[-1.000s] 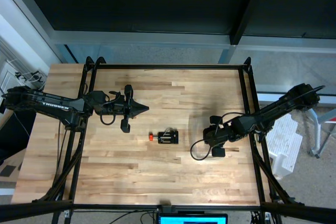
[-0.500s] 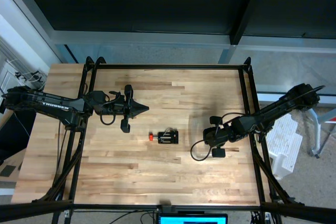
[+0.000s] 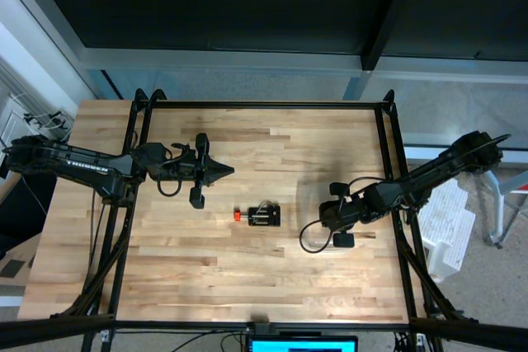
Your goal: Pick the RCA connector and install on taskboard
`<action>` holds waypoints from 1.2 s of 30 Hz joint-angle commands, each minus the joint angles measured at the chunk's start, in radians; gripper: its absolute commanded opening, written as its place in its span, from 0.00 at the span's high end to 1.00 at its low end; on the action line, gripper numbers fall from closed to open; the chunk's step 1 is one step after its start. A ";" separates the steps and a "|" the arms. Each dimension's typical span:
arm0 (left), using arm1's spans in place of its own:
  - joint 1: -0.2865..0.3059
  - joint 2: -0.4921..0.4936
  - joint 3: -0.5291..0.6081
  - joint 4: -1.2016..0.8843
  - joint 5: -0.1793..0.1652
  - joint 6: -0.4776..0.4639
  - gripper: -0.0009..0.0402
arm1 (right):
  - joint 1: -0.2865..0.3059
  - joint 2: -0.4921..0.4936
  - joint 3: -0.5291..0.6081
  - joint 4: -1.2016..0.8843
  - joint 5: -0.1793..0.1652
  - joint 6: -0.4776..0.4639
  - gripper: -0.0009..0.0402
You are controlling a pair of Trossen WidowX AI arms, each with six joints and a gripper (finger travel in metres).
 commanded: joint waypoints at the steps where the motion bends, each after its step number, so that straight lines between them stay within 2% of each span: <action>1: 0.000 0.000 0.000 0.000 0.000 0.000 0.98 | 0.000 -0.010 0.001 -0.003 0.001 0.000 0.94; 11: 0.000 0.000 0.000 0.000 0.000 0.000 0.98 | 0.000 -0.071 0.042 -0.087 0.000 0.000 0.94; 21: 0.000 0.000 0.000 0.000 0.000 0.000 0.98 | -0.002 -0.141 0.164 -0.266 -0.001 -0.008 0.94; 27: 0.000 0.000 0.000 0.000 0.000 0.000 0.98 | -0.003 -0.153 0.230 -0.336 0.000 -0.008 0.94; 36: 0.000 0.000 0.000 0.000 0.000 0.000 0.98 | -0.007 -0.151 0.235 -0.338 -0.002 -0.007 0.94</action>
